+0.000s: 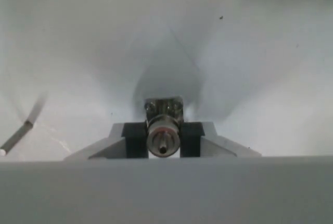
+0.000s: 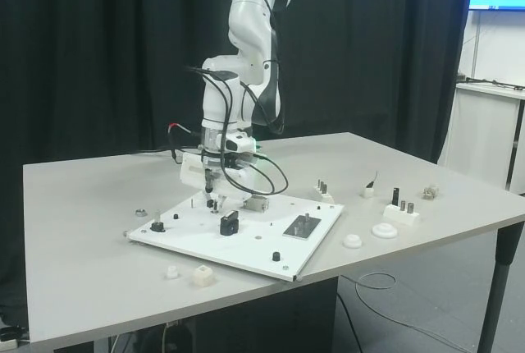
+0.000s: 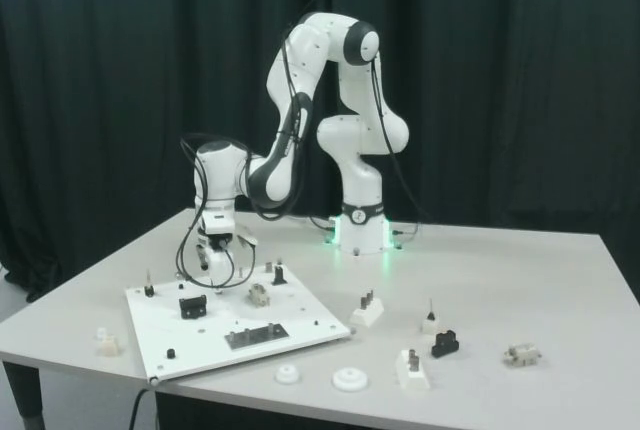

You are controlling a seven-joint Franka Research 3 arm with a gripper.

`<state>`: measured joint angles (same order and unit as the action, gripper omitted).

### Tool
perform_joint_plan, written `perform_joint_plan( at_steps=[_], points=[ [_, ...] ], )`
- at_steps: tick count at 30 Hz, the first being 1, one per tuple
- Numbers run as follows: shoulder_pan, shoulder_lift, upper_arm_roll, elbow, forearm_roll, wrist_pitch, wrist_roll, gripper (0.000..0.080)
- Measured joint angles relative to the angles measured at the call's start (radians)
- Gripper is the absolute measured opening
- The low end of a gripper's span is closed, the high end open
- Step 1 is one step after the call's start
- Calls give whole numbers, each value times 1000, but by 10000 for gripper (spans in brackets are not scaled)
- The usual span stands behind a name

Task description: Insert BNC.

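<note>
The connector (image 1: 163, 135) is seen clamped in the tool (image 1: 163, 141) above the white board (image 2: 238, 234), so insertion is judged not yet completed.

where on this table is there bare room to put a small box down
Bare grey table lies behind and beside the white board, on the side away from the loose parts, and along the far edge past the arm's base. It is crowded on the board itself, under the gripper, and among the small white fixtures beside it.
</note>
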<state>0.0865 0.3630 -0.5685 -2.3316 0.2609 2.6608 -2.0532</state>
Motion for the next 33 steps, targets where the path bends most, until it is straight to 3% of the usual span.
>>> perform_joint_plan(
  at_steps=[16,33],
  points=[
    [-2,0,-2,-1,30,0,235,127],
    [-2,-4,-7,-11,118,10,397,127]
  ],
)
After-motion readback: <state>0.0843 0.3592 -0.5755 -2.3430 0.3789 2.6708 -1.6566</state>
